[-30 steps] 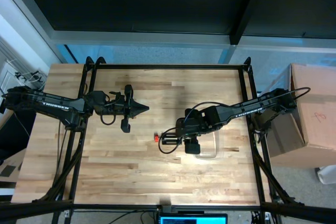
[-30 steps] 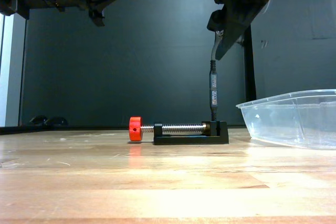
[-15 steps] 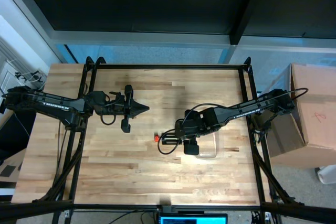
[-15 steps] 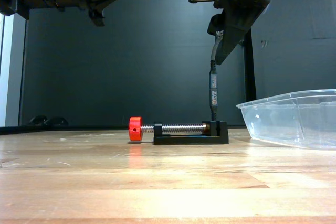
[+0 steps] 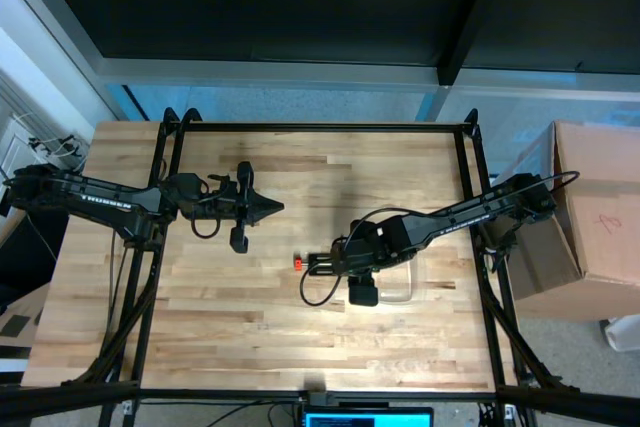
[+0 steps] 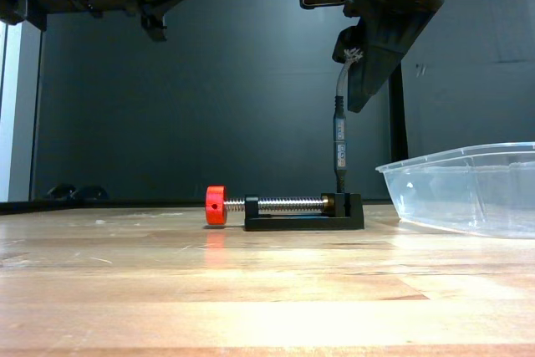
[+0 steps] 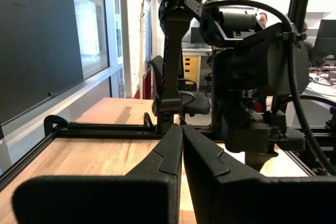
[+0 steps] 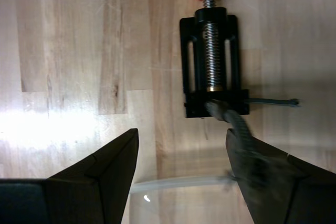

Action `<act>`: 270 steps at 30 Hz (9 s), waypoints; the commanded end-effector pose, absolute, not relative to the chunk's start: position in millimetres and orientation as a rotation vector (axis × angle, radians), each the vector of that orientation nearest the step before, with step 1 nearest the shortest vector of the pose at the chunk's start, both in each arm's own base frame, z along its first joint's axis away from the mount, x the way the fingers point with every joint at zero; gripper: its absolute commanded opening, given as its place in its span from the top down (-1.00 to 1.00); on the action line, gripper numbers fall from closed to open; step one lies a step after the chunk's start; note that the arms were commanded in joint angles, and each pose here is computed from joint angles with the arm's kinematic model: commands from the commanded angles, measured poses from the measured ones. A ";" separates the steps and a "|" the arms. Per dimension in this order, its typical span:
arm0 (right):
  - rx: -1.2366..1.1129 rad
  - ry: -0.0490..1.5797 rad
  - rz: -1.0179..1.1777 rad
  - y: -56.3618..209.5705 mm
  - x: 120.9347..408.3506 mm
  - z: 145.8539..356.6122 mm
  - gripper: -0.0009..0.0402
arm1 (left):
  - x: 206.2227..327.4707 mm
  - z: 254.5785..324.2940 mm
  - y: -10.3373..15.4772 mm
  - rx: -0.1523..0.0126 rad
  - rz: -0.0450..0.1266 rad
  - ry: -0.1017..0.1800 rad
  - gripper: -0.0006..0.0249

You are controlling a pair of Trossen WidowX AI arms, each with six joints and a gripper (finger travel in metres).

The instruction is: Remove the USB-C connector from the USB-C receptacle and place in the container

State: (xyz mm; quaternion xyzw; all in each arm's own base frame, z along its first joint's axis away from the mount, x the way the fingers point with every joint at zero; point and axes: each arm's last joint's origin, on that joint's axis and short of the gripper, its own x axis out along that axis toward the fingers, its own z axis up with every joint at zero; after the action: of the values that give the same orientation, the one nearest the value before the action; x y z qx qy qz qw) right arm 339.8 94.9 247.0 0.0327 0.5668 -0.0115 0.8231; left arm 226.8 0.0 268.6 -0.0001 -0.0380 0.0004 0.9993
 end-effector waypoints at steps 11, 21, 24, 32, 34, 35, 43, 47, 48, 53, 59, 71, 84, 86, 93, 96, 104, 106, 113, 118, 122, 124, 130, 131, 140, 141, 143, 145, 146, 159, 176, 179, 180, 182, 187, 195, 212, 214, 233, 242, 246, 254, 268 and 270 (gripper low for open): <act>0.074 1.194 -0.012 100.7 347.5 237.3 0.15 | 226.8 268.6 0.1 0.000 0.001 -0.076 0.95; 0.063 1.195 -0.034 101.2 351.5 230.6 0.70 | 226.9 268.5 0.1 0.000 0.001 -0.076 0.95; 0.055 1.190 -0.047 100.8 351.6 230.6 0.92 | 226.9 268.5 0.1 0.000 0.001 -0.076 0.95; 0.054 1.193 -0.047 100.8 351.3 230.5 0.96 | 226.8 268.6 0.0 0.000 0.000 -0.076 0.95; 0.053 1.196 -0.048 100.5 351.0 230.4 0.95 | 226.9 268.5 0.1 0.000 0.001 -0.076 0.95; 0.053 1.196 -0.048 100.7 351.0 230.4 0.95 | 226.9 268.5 0.0 0.000 0.000 -0.076 0.95; 0.054 1.197 -0.046 100.8 351.0 230.4 0.96 | 226.9 268.5 0.1 0.000 0.001 -0.076 0.95; 0.053 1.195 -0.045 100.7 350.6 231.3 0.96 | 226.8 268.6 0.1 0.000 0.001 -0.076 0.95; 0.053 1.191 -0.043 100.6 350.1 232.7 0.96 | 226.8 268.6 0.1 0.000 0.001 -0.076 0.95; 0.058 1.165 -0.039 99.1 345.8 243.2 0.96 | 226.9 268.5 0.0 0.000 0.000 -0.076 0.95; 0.052 1.160 -0.035 95.3 333.5 260.0 0.96 | 226.8 268.6 0.0 0.000 0.000 -0.076 0.95; 0.039 1.151 -0.023 87.3 308.2 288.7 0.96 | 226.9 268.5 0.1 0.000 0.001 -0.076 0.95; 0.019 1.159 -0.014 86.9 307.6 288.3 0.90 | 226.9 268.5 0.1 0.000 0.001 -0.076 0.95; -0.002 1.155 -0.012 86.6 307.8 289.2 0.80 | 226.9 268.5 0.0 0.000 0.000 -0.076 0.95; -0.041 1.154 -0.040 85.4 307.7 291.0 0.26 | 226.9 268.5 0.0 0.000 0.000 -0.076 0.95; -0.040 1.154 -0.040 85.3 307.8 291.0 0.10 | 226.9 268.5 0.1 0.000 0.001 -0.076 0.95; -0.050 1.194 -0.040 86.4 324.6 286.7 0.04 | 226.9 268.5 0.0 0.000 0.000 -0.076 0.95; -0.065 1.226 -0.041 86.4 332.0 288.3 0.04 | 226.9 268.5 0.1 0.000 0.001 -0.076 0.95; -0.106 1.300 -0.040 90.0 356.2 286.0 -0.01 | 226.9 268.5 0.0 0.000 0.000 -0.076 0.95; -0.104 1.301 -0.047 88.8 359.2 281.6 -0.02 | 226.8 268.6 0.1 0.000 0.001 -0.076 0.95; -0.094 1.292 -0.050 88.8 359.2 274.2 -0.01 | 226.9 268.5 0.1 0.000 0.001 -0.076 0.95; -0.088 1.278 -0.050 89.1 359.7 271.2 -0.01 | 226.9 268.5 0.1 0.000 0.001 -0.076 0.95; -0.086 1.261 -0.045 89.4 361.0 260.1 -0.01 | 226.9 268.5 0.0 0.000 0.000 -0.076 0.95; -0.082 1.257 -0.047 89.2 360.2 258.4 -0.01 | 226.9 268.5 0.1 0.000 0.001 -0.076 0.95; -0.052 1.202 -0.052 87.0 351.1 239.5 -0.01 | 226.9 268.5 0.0 0.000 0.000 -0.076 0.95; -0.050 1.195 -0.051 86.7 350.6 237.9 -0.01 | 226.9 268.5 0.1 0.000 0.001 -0.076 0.95; -0.050 1.191 -0.050 86.8 350.2 234.5 0.01 | 226.9 268.5 0.0 0.000 0.000 -0.076 0.95; -0.051 1.185 -0.047 86.7 349.5 230.8 0.05 | 226.9 268.5 0.1 0.000 0.001 -0.076 0.95; -0.050 1.178 -0.045 86.5 349.3 229.3 0.08 | 226.9 268.5 0.0 0.000 0.000 -0.076 0.95; -0.053 1.149 -0.047 85.2 345.5 224.2 0.62 | 226.9 268.5 0.1 0.000 0.001 -0.076 0.95; -0.046 1.145 -0.050 85.0 344.4 226.4 0.96 | 226.9 268.5 0.0 0.000 0.000 -0.076 0.95; -0.043 1.141 -0.051 84.9 343.7 228.5 0.96 | 226.9 268.5 0.0 0.000 0.000 -0.076 0.95; -0.041 1.137 -0.050 84.7 342.9 230.6 0.96 | 226.9 268.5 0.0 0.000 0.000 -0.076 0.95; -0.040 1.131 -0.050 84.5 342.0 232.9 0.96 | 226.9 268.5 0.1 0.000 0.001 -0.076 0.95; -0.033 1.103 -0.046 83.4 337.7 243.2 0.96 | 226.9 268.5 0.0 0.000 0.000 -0.076 0.95; -0.021 1.062 -0.041 82.0 332.9 262.1 0.96 | 226.9 268.5 0.1 0.000 0.001 -0.076 0.95; 0.001 1.073 -0.048 81.7 325.6 286.5 0.96 | 226.9 268.5 0.0 0.000 0.000 -0.076 0.95; 0.001 1.075 -0.044 82.4 319.8 286.5 0.96 | 226.9 268.5 0.1 0.000 0.001 -0.076 0.95; 0.053 1.122 -0.058 75.8 242.2 265.3 0.96 | 226.8 268.6 0.1 0.000 0.001 -0.076 0.95; 0.050 1.195 -0.084 69.9 217.3 232.1 0.96 | 226.8 268.6 0.1 0.000 0.001 -0.076 0.95; 0.050 1.198 -0.085 68.9 213.7 211.9 0.96 | 226.8 268.6 0.1 0.000 0.001 -0.076 0.95; 0.077 1.183 -0.099 67.3 208.7 188.2 0.95 | 226.8 268.6 0.1 0.000 0.001 -0.076 0.95; 0.098 1.172 -0.094 67.8 209.4 187.2 -0.06 | 226.8 268.6 0.1 0.000 0.001 -0.076 0.95; 0.105 1.172 -0.097 67.7 209.4 187.3 -0.17 | 226.9 268.5 0.1 0.000 0.001 -0.076 0.95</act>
State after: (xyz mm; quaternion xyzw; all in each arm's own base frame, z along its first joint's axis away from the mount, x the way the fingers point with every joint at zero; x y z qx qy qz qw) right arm 209.2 67.7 186.8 0.0474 0.5531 -0.0447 0.8306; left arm 226.8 0.0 268.6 -0.0003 -0.0382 0.0004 0.9993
